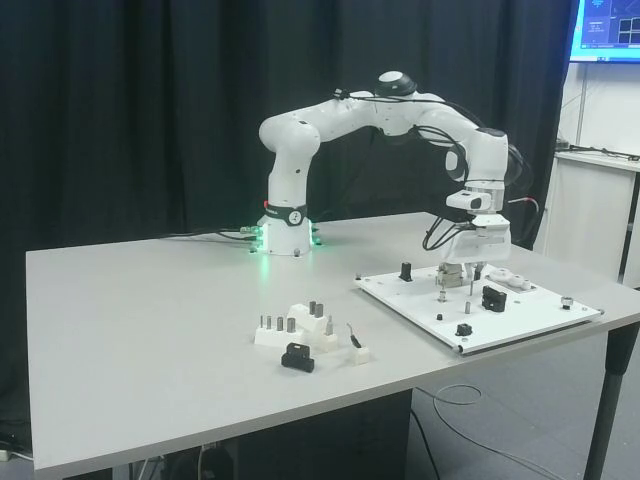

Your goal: Insert square peg 1.

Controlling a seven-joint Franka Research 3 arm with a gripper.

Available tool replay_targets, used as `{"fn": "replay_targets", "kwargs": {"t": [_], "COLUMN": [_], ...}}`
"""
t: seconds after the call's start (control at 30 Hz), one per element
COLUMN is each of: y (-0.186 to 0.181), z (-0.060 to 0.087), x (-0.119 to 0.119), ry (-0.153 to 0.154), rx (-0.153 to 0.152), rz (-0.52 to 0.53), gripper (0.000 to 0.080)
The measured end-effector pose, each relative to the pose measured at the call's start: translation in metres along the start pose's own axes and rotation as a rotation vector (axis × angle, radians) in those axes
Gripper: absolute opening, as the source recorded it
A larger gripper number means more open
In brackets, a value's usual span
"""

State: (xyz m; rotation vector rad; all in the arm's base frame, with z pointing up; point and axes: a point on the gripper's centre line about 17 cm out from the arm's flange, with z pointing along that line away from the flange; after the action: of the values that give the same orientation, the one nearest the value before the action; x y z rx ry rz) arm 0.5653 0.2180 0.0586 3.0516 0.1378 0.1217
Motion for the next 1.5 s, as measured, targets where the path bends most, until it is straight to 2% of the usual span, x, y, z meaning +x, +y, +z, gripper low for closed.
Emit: {"fn": "replay_targets", "kwargs": {"t": [0.77,1.5], "y": [0.0014,0.0012], "z": [-0.0004,0.0001], "x": [-0.0024,-0.0033], "ry": [-0.008,-0.011], "rx": [-0.014,-0.012], "rz": [-0.008,0.005], "gripper": [0.0030,0.0030]}}
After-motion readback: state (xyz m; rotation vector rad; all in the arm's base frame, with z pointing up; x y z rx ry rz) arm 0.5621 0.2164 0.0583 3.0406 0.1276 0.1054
